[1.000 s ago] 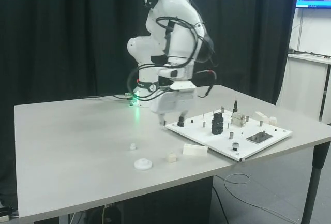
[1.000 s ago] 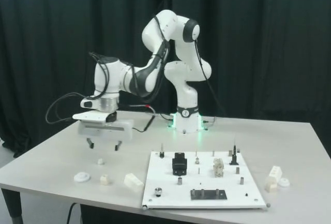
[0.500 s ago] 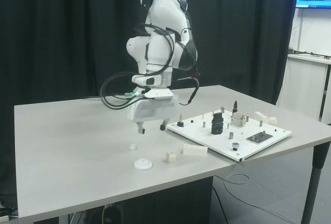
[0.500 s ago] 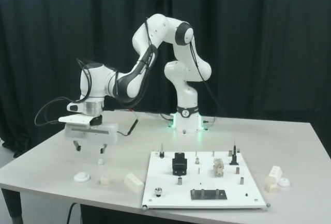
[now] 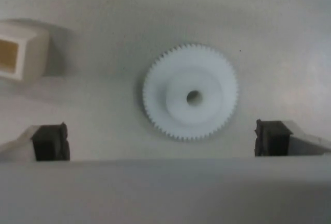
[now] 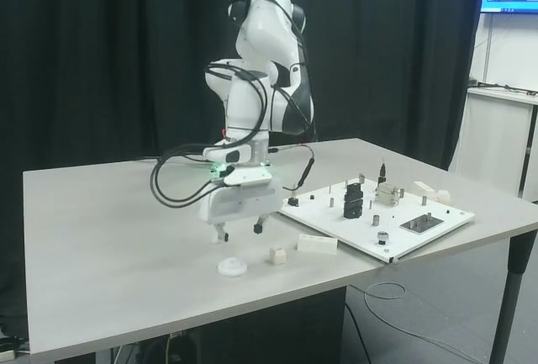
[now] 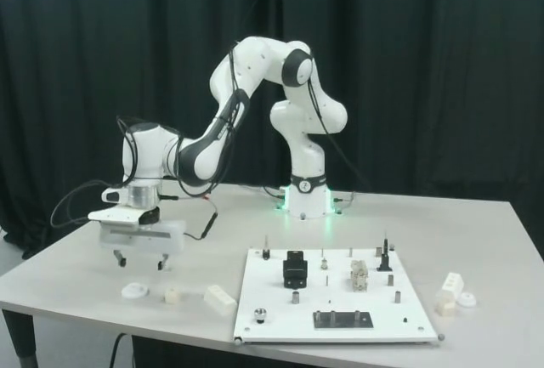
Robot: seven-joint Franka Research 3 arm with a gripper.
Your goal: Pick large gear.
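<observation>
The large gear point(image 5: 190, 92) is a white toothed disc with a raised hub and a centre hole, lying flat on the grey table point(image 6: 109, 213). In the room views the large gear point(image 6: 233, 267) point(image 7: 134, 290) lies near the table's front edge. My gripper point(image 5: 160, 140) point(image 6: 239, 231) point(image 7: 140, 260) hangs open above it, not touching. The black fingertips point(image 5: 50, 141) stand wide apart, one on each side of the gear.
A small white hollow block point(image 5: 20, 50) point(image 6: 277, 255) point(image 7: 172, 296) lies close beside the gear, and a longer white block point(image 6: 317, 244) point(image 7: 219, 299) beyond it. The white assembly board point(image 6: 378, 217) point(image 7: 336, 304) carries pegs and black parts. Small white pieces point(image 7: 450, 291) lie past the board.
The arm has swung away from the board towards the table's front edge and lowered. My gripper now hangs over the large gear, still open.
</observation>
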